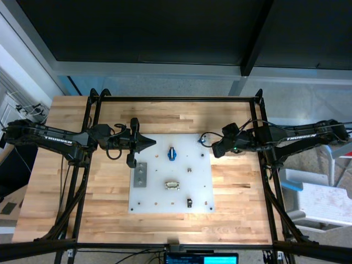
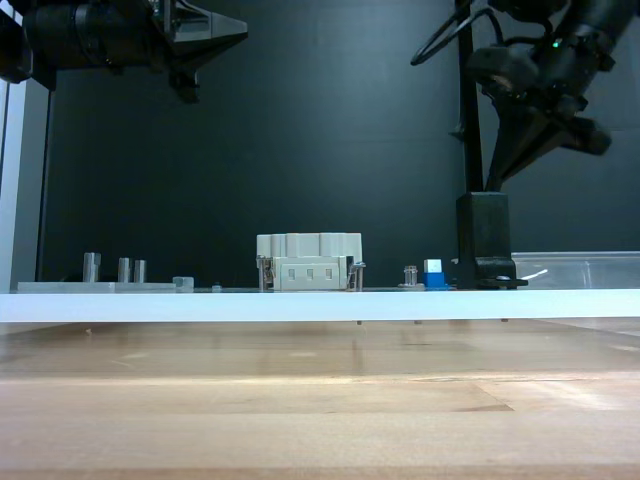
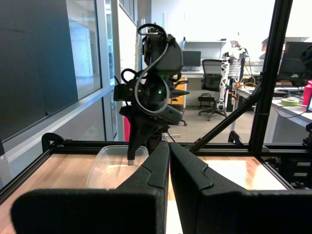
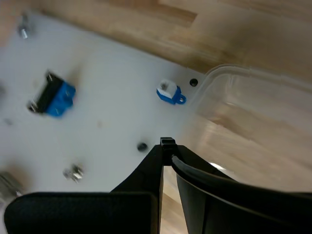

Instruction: Remove the USB connector from the USB hub and place in the container

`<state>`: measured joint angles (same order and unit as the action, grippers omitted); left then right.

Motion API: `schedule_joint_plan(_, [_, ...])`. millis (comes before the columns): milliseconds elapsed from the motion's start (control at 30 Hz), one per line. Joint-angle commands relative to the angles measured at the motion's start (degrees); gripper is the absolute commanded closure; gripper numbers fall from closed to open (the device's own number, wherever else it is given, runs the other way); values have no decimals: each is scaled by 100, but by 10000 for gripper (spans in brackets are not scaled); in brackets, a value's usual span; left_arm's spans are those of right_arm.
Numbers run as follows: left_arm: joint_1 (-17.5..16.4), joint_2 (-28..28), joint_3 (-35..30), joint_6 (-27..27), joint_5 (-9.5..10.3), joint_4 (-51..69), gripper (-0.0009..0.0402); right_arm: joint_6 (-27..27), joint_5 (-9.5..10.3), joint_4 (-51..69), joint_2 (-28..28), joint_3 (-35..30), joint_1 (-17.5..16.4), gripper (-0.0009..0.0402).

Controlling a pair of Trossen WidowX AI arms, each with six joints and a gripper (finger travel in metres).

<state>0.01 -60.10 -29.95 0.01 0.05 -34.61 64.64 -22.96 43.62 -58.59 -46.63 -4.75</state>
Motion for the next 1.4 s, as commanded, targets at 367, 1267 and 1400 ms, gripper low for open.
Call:
schedule_joint_plan(367, [0, -2, 0, 0, -2, 2, 392, 1853, -291, -525, 758, 1189, 68, 393])
schedule_joint_plan(1267, [-2, 0, 0, 0, -2, 4, 392, 2487, -302, -289, 782, 1279, 76, 179])
schedule_joint_plan(1400, [-2, -2, 0, 0, -2, 4, 393, 2487, -302, -273, 782, 1279, 74, 159])
